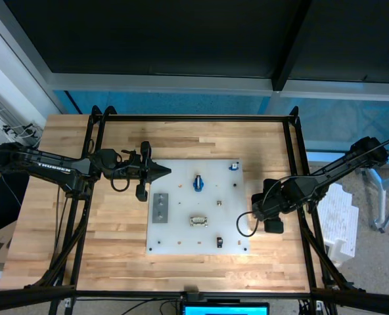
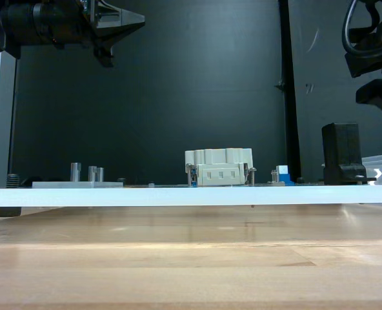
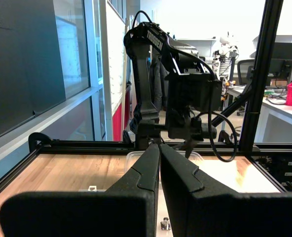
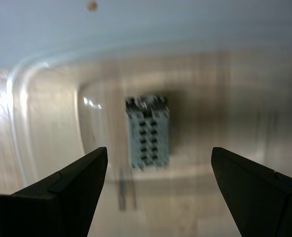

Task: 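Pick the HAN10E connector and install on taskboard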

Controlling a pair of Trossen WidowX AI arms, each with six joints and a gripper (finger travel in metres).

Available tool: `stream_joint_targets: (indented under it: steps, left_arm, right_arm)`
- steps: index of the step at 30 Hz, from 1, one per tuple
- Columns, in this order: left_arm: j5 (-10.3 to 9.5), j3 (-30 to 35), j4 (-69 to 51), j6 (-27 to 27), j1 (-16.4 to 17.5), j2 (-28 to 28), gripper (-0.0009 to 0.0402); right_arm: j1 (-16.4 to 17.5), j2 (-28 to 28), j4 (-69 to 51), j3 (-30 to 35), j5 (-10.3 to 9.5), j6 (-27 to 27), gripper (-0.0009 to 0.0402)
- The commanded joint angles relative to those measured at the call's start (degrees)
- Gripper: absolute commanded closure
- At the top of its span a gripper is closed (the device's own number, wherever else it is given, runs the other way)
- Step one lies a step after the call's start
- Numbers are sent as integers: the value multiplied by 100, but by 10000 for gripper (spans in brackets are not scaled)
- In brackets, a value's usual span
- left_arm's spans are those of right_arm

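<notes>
The HAN10E connector (image 4: 148, 133), a grey-beige insert with rows of pin holes, lies in a clear tray (image 4: 47, 113) on the wood. My right gripper (image 4: 158, 151) hangs directly above it, open, one finger on each side and touching nothing. From above, the right gripper (image 1: 259, 212) is just off the right edge of the white taskboard (image 1: 181, 237). My left gripper (image 1: 164, 172) is shut and empty, held high over the board's upper left corner, and it shows as closed fingers (image 3: 151, 173) in its wrist view.
On the taskboard sit a grey metal block (image 1: 160, 207), a blue part (image 1: 198, 183), a beige connector-like fitting with metal ends (image 1: 198, 222) and a black fitting (image 1: 221, 243). A black frame rail (image 1: 299, 170) runs along the table's right side.
</notes>
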Motion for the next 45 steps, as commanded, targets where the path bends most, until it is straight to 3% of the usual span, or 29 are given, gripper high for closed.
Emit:
stream_joint_targets:
  steps: [1,38,45]
  left_arm:
    - [0,0,0,0,0,0,392]
    - [0,0,0,0,0,0,392]
    - [0,0,0,0,0,0,392]
  right_arm:
    - [15,2,199,-129,22,-72,98]
    - [-9,326,1482,-1045,-168,-452,99]
    - [-15,326,1567,-1121,-197,-466,135]
